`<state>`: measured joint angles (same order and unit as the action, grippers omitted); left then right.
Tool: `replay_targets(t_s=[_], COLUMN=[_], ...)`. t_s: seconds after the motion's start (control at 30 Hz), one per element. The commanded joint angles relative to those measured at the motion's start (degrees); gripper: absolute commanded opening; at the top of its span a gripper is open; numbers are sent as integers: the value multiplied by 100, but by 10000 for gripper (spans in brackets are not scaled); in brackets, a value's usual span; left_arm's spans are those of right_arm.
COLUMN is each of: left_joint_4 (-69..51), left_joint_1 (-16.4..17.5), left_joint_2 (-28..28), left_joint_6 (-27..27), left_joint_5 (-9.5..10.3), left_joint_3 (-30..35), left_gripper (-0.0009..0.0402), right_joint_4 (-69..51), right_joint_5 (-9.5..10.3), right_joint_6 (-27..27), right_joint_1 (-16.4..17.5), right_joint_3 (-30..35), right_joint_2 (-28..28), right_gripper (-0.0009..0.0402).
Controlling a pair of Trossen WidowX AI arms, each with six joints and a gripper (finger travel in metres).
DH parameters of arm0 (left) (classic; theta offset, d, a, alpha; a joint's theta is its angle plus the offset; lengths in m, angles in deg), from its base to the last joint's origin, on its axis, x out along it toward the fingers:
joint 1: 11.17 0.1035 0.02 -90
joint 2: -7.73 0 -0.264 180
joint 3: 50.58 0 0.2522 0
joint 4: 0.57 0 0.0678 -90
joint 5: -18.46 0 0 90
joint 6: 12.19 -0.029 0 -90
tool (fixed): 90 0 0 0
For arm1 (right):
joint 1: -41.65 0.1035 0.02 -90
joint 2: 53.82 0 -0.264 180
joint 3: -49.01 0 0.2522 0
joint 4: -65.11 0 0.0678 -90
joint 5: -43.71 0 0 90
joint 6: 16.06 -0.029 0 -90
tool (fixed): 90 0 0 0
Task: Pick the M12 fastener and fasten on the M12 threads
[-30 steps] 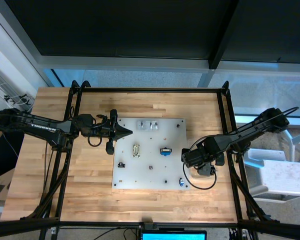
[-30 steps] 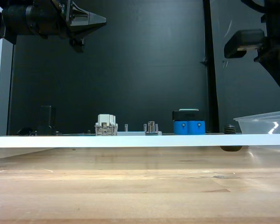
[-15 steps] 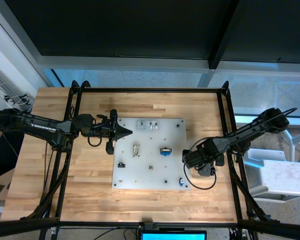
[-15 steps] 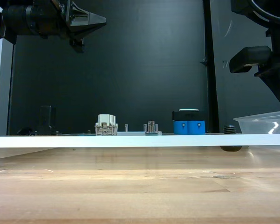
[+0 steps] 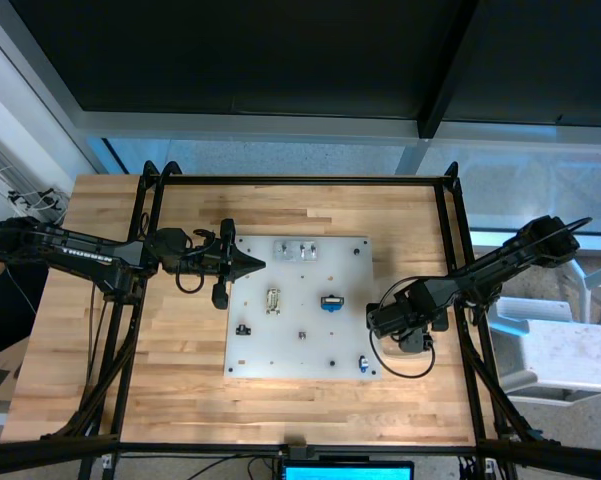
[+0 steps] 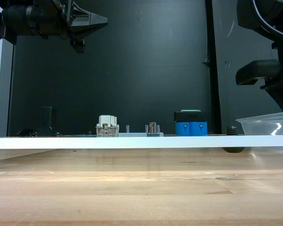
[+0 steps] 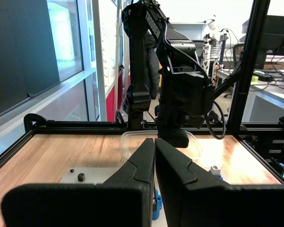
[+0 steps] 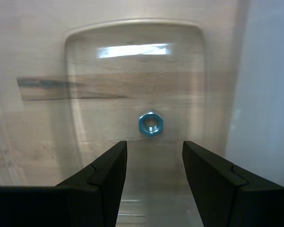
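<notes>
The right gripper (image 8: 153, 151) hovers open over the clear tray (image 8: 132, 22), the M12 fastener (image 8: 150, 123) lying just ahead of it, so a centred descent suits; the left gripper (image 7: 154, 142) hangs closed, well apart.

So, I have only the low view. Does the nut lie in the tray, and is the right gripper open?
Observer: Yes, the nut lies flat on the tray floor, seen from the right wrist.
Operator: And the right gripper?
Observer: The right gripper is open above the tray, the nut in line with its gap.
Operator: And the left?
Observer: The left gripper is shut, over the board's far left part.
</notes>
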<state>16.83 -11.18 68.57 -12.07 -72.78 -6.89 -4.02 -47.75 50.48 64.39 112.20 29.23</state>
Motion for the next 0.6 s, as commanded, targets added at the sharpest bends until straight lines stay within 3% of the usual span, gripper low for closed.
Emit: replay_targets(t_s=[0.03, 0.27, 0.37, 0.6], left_joint_4=[2, 2, 2, 2], left_joint_1=[2, 2, 2, 2], left_joint_2=[2, 2, 2, 2], left_joint_6=[-2, -2, -2, -2], left_joint_5=[-2, -2, -2, -2], left_joint_3=[2, 2, 2, 2], left_gripper=[0, 0, 0, 0], right_joint_4=[179, 271, 343, 476], right_joint_5=[0, 24, 157, 149], right_joint_6=[20, -55, -59, -59], right_joint_1=[4, 13, 13, 11], right_joint_3=[-129, -164, -166, -280], right_joint_2=[0, 153, 195, 197], right_gripper=[163, 163, 163, 163])
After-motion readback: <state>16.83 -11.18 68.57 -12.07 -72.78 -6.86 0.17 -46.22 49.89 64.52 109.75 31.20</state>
